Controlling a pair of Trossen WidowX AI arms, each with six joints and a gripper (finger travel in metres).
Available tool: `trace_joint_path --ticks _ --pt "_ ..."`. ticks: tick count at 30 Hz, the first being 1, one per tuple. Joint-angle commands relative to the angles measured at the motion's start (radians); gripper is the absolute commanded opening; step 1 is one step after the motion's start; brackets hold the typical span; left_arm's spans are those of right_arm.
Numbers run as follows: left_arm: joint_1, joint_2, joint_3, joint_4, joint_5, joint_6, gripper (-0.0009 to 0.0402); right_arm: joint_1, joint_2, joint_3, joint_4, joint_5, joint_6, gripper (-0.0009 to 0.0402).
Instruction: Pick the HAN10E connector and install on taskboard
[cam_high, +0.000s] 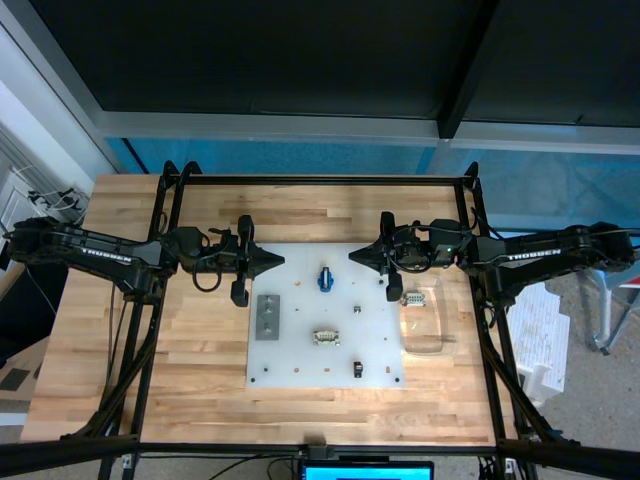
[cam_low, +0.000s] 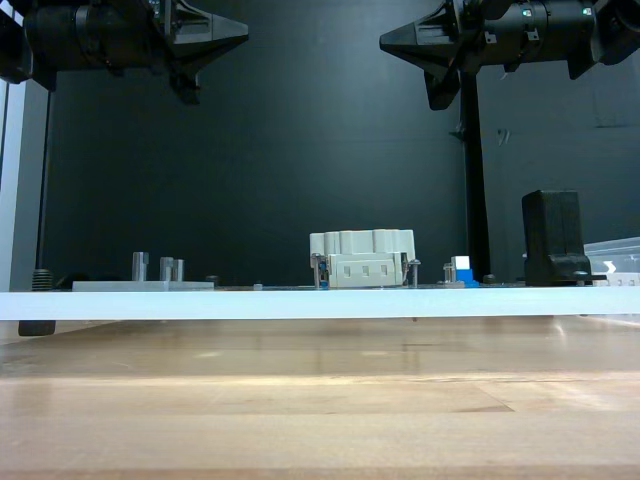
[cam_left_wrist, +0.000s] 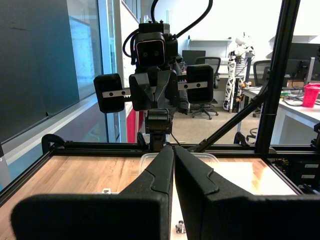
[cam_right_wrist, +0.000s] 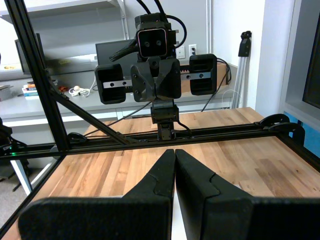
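High view: connector (cam_high: 412, 297) in tray (cam_high: 427, 332), long axis left-right, nearest right gripper (cam_high: 353, 255); left gripper (cam_high: 278, 261) farther; both hover closed.

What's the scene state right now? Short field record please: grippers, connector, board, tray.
left gripper: shut, empty, raised high by the board's far-left side
right gripper: shut, empty, raised high by the board's far-right side
board: white plate, flat on the wooden table
connector: pale, seated upright on the board near its middle, nothing touching it
grey block: on the board, left of the connector
blue part: on the board, beyond the connector
tray: clear, right of the board; small pale part at its far end, type unclear
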Motion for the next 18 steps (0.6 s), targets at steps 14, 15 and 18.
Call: trace_joint_path --ticks 14,15,18 --pt "0.001 0.000 0.000 0.000 0.000 0.000 0.0001 0.001 -0.001 0.041 -0.121 -0.004 0.005 0.0000" --pt "0.000 0.000 0.000 0.000 0.000 0.000 0.0001 0.001 -0.002 0.063 -0.186 -0.003 -0.005 0.0000" --pt "0.000 0.000 0.000 0.000 0.000 0.000 0.0001 0.000 -0.002 0.132 -0.397 0.001 -0.050 0.0000"
